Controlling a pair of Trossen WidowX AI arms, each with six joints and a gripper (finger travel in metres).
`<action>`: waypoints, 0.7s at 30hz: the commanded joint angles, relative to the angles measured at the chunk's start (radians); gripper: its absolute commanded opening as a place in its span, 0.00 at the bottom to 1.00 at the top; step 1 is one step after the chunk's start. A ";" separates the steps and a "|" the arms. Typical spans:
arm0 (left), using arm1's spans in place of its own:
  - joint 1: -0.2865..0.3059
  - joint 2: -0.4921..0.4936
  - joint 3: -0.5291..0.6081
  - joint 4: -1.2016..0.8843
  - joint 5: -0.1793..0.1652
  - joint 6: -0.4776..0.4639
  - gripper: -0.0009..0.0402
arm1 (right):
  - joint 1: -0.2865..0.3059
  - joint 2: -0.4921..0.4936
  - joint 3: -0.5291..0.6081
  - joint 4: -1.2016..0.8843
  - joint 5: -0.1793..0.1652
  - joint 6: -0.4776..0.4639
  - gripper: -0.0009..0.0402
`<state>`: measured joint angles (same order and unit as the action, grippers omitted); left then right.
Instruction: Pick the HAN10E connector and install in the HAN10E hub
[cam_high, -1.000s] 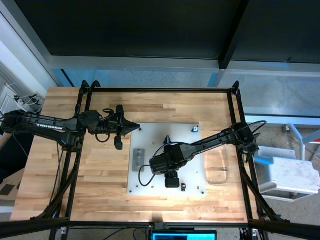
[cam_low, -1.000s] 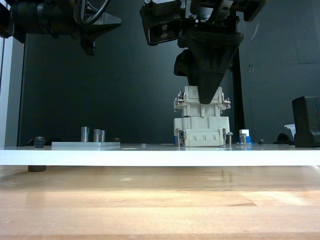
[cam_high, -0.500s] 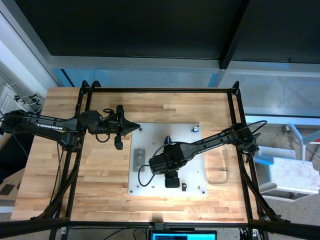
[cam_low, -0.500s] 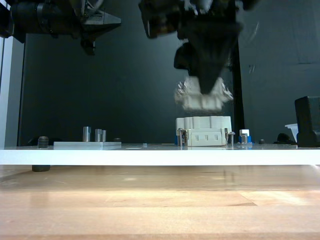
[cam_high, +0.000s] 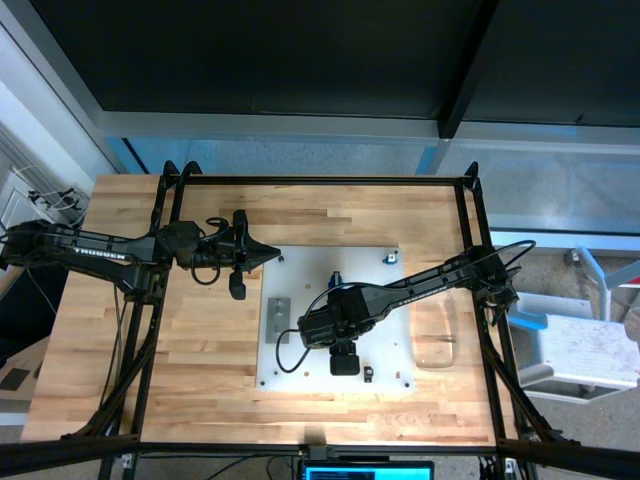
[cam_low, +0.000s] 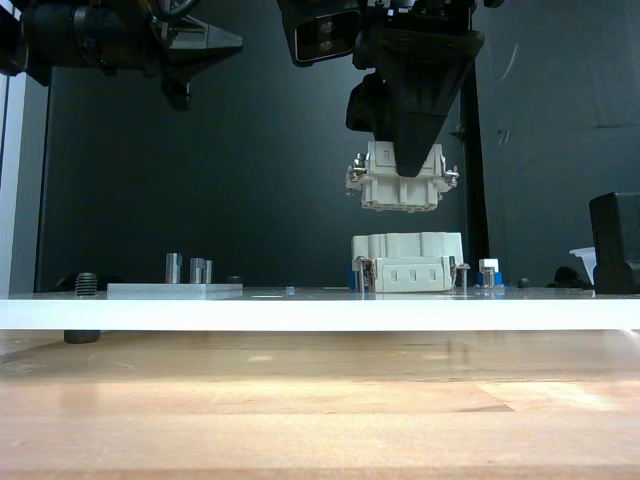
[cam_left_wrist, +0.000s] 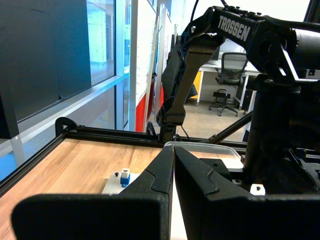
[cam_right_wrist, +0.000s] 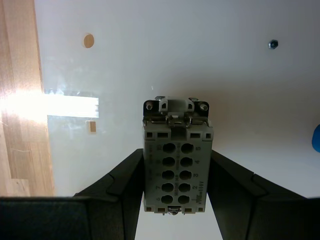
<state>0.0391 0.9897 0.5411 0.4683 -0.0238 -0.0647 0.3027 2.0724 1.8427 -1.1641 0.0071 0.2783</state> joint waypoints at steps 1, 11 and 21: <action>0.001 0.000 0.000 0.000 0.000 0.000 0.02 | 0.000 -0.003 0.002 0.000 0.001 0.000 0.04; 0.000 0.000 0.000 0.000 0.000 0.000 0.02 | 0.001 -0.003 0.000 -0.006 0.001 -0.819 0.04; 0.000 0.000 0.000 0.000 0.000 0.000 0.02 | 0.001 -0.003 0.000 0.000 0.001 -1.459 0.04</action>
<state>0.0391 0.9897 0.5411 0.4686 -0.0238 -0.0647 0.3031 2.0701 1.8427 -1.1656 0.0093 -1.1126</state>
